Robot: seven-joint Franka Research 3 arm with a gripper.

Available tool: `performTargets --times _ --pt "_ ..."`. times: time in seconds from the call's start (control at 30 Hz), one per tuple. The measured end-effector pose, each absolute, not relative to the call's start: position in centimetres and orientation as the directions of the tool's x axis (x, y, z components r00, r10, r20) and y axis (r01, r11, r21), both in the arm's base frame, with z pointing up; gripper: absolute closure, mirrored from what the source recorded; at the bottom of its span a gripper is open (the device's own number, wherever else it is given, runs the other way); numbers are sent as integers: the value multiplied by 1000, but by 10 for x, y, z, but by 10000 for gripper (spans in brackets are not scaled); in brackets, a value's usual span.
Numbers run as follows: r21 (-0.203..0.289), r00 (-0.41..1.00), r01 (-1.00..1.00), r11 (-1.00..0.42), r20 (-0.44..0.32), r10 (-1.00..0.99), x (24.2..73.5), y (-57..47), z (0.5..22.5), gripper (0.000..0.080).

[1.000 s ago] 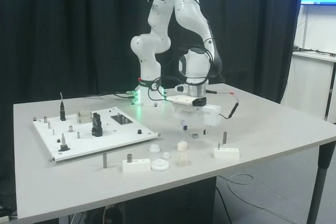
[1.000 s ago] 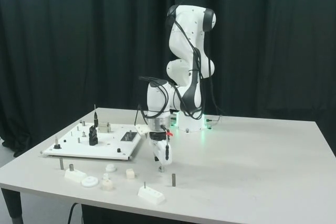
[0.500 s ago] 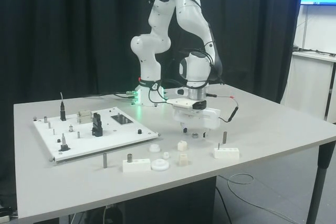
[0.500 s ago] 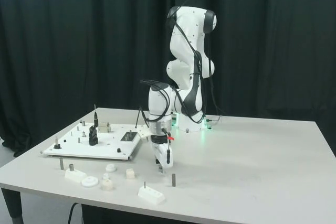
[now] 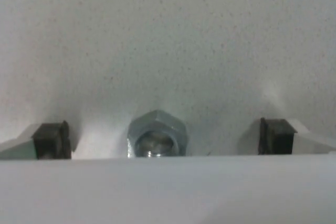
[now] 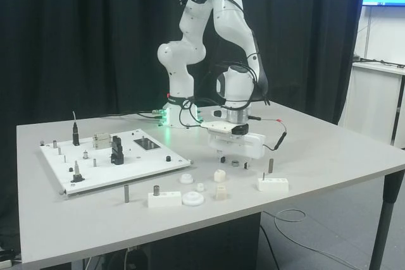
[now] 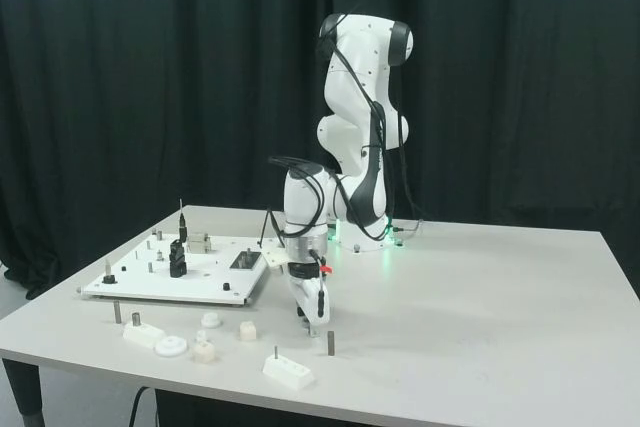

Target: Pick bolt 4.

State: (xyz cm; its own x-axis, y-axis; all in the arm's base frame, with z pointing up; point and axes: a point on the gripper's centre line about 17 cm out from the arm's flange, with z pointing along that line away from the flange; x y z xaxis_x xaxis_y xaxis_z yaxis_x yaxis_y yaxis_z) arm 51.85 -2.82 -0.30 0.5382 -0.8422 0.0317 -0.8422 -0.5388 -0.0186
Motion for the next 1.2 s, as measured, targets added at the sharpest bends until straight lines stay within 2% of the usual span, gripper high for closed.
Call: performTargets --times 0.5,0.53,0.73,0.77,0.8,0.83,0.97,1.0,1.2 --pt "-22 550 -834 -551 32 -834 519 -24 -3 3" --pt "-22 551 -834 -551 31 -834 519 -24 -3 128" --pt "-21 553 -833 -553 26 -833 518 -22 -3 128" --pt "-21 553 -832 -554 26 -833 518 -21 -3 312" --pt "-21 553 -832 -554 25 -833 518 -21 -3 312" --pt "-20 554 -832 -554 25 -832 518 -21 -3 460" --pt "-20 554 -832 -554 24 -832 518 -21 -3 460" --pt "-20 554 -832 -554 24 -832 518 -21 -3 576" --pt "-21 554 -832 -554 23 -832 518 -21 -2 575"
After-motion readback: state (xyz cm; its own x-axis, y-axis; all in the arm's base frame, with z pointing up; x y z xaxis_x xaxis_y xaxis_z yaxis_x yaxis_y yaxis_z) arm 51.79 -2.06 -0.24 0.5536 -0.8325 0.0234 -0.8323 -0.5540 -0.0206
